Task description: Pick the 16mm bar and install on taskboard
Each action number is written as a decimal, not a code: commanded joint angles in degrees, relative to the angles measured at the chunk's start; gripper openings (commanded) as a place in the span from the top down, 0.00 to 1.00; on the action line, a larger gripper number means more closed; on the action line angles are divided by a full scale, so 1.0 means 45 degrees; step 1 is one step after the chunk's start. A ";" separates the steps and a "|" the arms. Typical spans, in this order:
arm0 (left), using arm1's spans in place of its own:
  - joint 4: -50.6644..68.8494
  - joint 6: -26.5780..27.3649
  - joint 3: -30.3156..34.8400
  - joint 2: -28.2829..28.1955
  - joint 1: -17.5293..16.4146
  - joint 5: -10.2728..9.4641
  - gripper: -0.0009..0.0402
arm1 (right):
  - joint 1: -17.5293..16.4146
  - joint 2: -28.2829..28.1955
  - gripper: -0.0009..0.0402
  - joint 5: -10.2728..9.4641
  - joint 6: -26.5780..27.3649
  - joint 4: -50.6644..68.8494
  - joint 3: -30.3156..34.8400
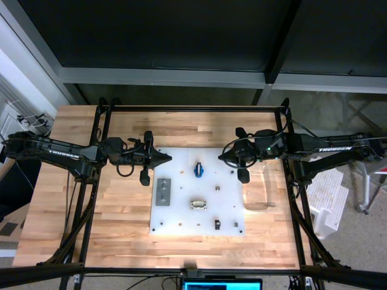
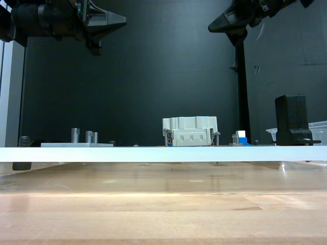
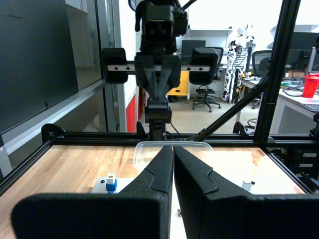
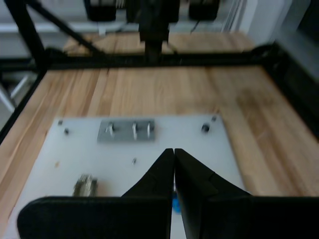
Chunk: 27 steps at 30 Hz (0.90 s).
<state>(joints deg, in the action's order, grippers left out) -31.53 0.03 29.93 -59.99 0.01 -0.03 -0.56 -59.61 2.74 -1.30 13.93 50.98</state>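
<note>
The 16mm bar is too small to pick out with any certainty; neither gripper shows anything between its fingers. The taskboard [image 1: 181, 181] lies flat in the middle of the wooden table [image 1: 121, 223], a white square with its fittings spread across it. A grey metal block [image 1: 163, 192] with upright pins sits toward its left edge. A blue knob [image 1: 198, 170] stands near the far middle, a white connector [image 1: 197, 206] sits near the centre, and a small black part [image 1: 217, 225] stands close to the near edge. A clear tray [image 1: 259, 202] rests on the table just beside the board's right edge.

The left gripper [image 1: 170, 158] hangs over the board's far left corner, pointing inward, with its fingers pressed together to a point and holding nothing. The right gripper [image 1: 220, 156] faces it from over the far right part of the board, its fingers likewise closed tight and empty. The blue knob lies between the two tips. From table height, both grippers are well above the board, touching nothing.
</note>
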 commanded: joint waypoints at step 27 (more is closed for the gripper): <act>0.0000 -0.0005 0.0005 -0.0005 -0.0005 0.0000 0.98 | 0.0578 0.0340 0.98 -0.0617 0.0073 -0.8510 -0.3944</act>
<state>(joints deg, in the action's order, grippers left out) -31.53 0.01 29.93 -59.99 0.01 -0.03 2.07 -58.06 -0.05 -0.91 -23.73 33.58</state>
